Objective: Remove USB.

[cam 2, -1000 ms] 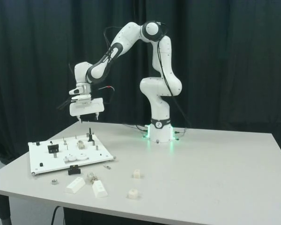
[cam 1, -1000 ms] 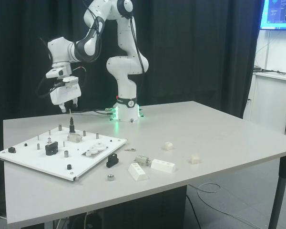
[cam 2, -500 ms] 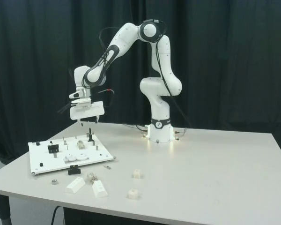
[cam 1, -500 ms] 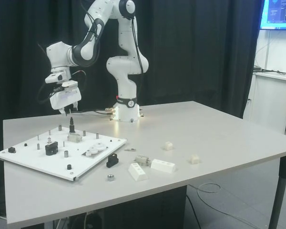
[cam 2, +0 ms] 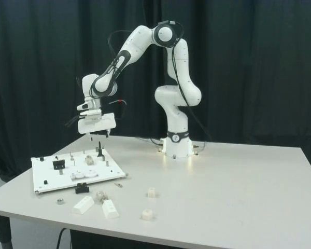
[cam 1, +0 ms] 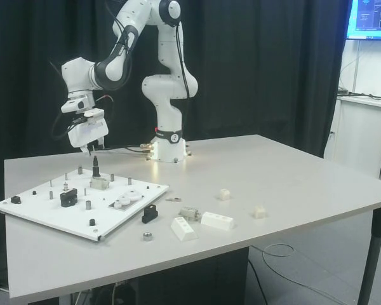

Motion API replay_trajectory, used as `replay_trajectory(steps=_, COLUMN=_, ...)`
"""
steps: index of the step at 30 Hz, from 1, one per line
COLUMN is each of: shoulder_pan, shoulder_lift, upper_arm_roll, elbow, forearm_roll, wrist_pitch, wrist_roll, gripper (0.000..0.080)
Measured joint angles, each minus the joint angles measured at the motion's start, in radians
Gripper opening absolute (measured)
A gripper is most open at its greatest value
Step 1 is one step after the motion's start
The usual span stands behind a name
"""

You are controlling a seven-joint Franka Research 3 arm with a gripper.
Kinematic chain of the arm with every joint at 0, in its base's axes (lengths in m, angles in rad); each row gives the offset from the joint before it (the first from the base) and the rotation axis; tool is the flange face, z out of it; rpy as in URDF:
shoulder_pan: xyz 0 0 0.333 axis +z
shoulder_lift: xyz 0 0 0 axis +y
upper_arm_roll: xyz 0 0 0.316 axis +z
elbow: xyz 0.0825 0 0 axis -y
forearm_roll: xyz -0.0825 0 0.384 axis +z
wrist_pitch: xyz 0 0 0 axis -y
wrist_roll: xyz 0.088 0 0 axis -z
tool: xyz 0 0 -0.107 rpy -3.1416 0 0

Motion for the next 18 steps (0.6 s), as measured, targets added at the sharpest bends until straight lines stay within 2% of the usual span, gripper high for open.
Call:
replay_trajectory(steps=10, shoulder_pan=0.0, shoulder_lift=0.003, upper_arm_roll=-0.005, elbow=0.0, forearm_roll=0.02, wrist_pitch=-0.013, wrist_roll=-0.046, gripper=0.08)
replay_trajectory(steps=18, shoulder_pan=0.0, shoulder_lift=0.003, upper_arm_roll=-0.012, elbow=0.0, forearm_roll=0.021, wrist_pitch=-0.014, wrist_roll=-0.055, gripper=0.08)
